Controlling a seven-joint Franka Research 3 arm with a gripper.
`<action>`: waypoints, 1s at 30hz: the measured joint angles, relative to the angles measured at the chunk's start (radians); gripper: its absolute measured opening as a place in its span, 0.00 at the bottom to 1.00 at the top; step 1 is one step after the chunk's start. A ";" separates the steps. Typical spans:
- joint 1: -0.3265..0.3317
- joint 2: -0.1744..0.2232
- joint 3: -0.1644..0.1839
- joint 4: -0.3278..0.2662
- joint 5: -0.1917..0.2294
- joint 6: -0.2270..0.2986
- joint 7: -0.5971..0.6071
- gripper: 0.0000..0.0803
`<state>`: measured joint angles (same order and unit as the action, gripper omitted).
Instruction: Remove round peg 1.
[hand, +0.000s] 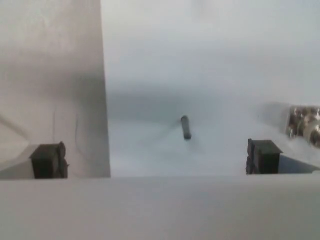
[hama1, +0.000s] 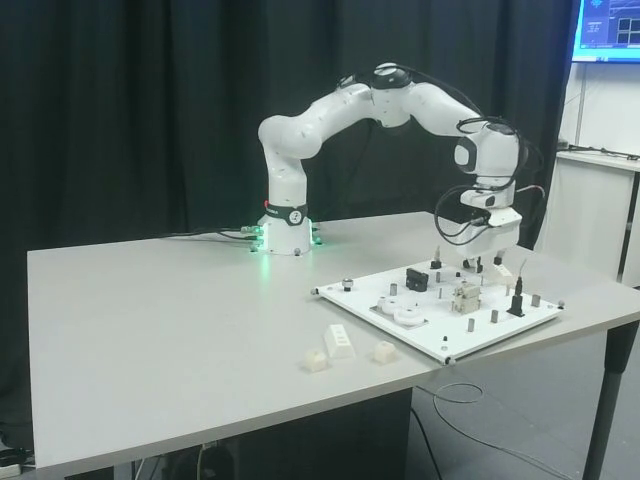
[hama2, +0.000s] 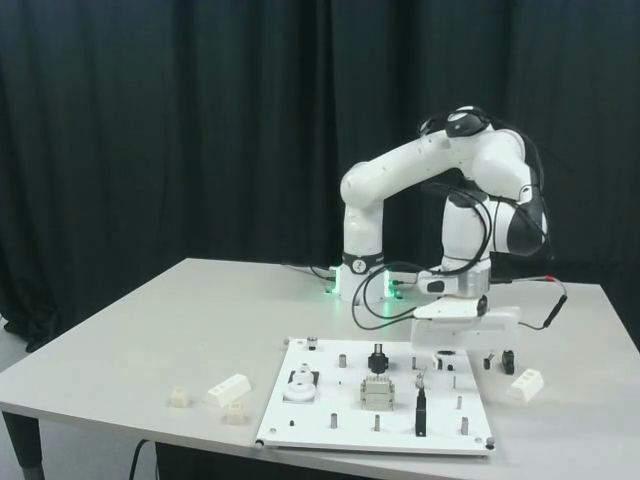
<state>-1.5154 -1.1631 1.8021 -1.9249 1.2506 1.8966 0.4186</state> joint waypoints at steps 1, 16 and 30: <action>-0.009 0.000 0.005 0.006 0.000 -0.001 0.000 1.00; -0.072 -0.003 0.050 0.032 0.000 -0.022 0.000 1.00; -0.077 -0.015 0.072 0.032 0.000 -0.022 0.000 1.00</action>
<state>-1.5926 -1.1783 1.8741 -1.8929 1.2506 1.8747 0.4185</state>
